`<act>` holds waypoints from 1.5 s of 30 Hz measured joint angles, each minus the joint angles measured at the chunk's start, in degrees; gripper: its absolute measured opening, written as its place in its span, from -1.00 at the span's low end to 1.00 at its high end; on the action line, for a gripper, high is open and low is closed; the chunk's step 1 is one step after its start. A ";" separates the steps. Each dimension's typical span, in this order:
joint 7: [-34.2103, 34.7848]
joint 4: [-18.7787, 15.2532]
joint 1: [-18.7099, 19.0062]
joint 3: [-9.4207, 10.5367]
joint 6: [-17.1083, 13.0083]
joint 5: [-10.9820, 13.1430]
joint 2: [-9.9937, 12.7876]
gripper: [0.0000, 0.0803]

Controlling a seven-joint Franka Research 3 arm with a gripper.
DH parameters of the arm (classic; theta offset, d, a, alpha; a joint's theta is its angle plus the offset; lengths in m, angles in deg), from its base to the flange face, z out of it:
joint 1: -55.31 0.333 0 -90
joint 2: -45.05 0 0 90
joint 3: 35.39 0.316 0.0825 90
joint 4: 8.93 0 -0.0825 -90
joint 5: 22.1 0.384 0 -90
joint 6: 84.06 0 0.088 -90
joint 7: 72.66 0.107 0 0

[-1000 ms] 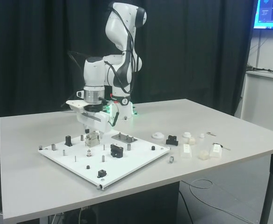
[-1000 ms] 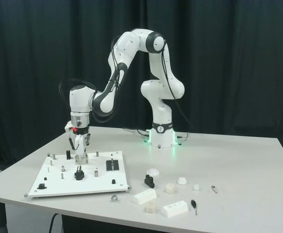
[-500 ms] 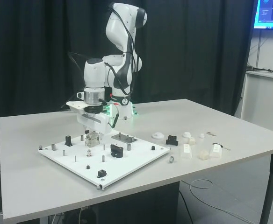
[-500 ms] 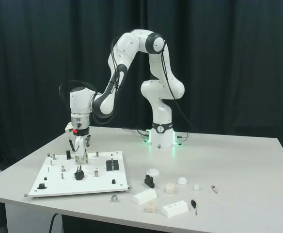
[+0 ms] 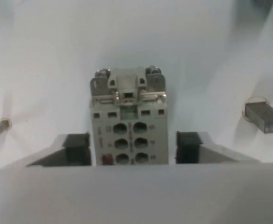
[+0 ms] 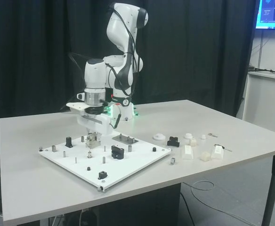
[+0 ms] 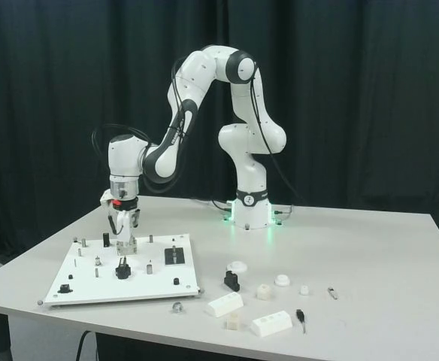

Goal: Remove waterproof.

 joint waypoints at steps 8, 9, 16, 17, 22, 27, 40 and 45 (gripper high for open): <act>-2.34 -0.04 0.02 0.00 -0.16 0.30 -0.02 -0.22; -2.37 -0.05 0.02 -0.02 -0.16 0.32 -0.02 -0.22; -2.60 -0.05 0.03 -0.04 -0.16 0.33 -0.03 -0.22; -2.61 -0.05 0.03 -0.05 -0.16 0.33 -0.03 -0.22; -2.62 -0.08 0.03 -0.07 -0.16 0.38 -0.07 -0.22; -2.62 -0.11 0.03 -0.10 -0.16 0.63 -0.12 -0.22; -2.61 -0.13 0.03 -0.14 -0.10 0.93 -0.25 -0.22; -2.61 -0.14 0.03 -0.14 -0.09 0.93 -0.30 -0.22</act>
